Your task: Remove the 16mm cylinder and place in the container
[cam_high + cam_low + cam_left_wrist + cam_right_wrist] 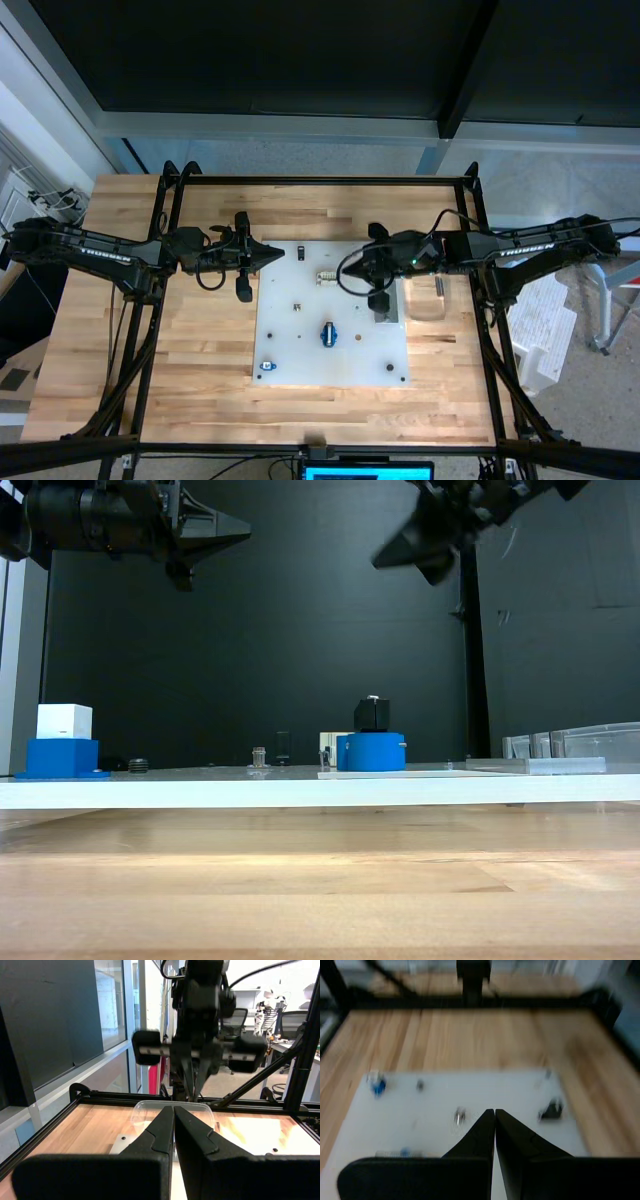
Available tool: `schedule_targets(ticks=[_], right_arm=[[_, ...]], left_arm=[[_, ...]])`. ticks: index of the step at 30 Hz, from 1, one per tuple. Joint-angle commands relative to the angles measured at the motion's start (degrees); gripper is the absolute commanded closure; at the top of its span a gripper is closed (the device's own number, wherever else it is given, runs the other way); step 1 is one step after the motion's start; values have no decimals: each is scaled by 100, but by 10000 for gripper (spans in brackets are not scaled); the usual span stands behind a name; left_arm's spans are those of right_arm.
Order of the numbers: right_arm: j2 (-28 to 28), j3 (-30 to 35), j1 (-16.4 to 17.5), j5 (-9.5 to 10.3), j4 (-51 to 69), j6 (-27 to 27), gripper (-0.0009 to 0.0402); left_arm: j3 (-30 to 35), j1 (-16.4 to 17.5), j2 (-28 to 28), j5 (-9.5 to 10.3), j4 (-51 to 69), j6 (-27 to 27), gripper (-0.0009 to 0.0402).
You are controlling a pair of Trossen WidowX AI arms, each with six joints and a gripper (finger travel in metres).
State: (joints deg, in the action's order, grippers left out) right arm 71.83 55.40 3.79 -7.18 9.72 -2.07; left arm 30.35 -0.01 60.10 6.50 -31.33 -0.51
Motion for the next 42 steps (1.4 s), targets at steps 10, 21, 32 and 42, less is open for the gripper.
schedule_targets(ticks=[10,21,32,42], right_arm=[[-2,-520,-693,1064,-2304,234,393],[-7,-1224,-693,1128,-3799,42,394],[-7,-1561,-706,955,-4363,-46,394],[-7,-1639,-708,979,-4433,-50,393]], left_arm=[[2,0,2,0,0,-2,393],[2,2,2,-2,0,-2,393],[2,2,0,0,0,-2,393],[2,0,0,0,0,-2,393]])
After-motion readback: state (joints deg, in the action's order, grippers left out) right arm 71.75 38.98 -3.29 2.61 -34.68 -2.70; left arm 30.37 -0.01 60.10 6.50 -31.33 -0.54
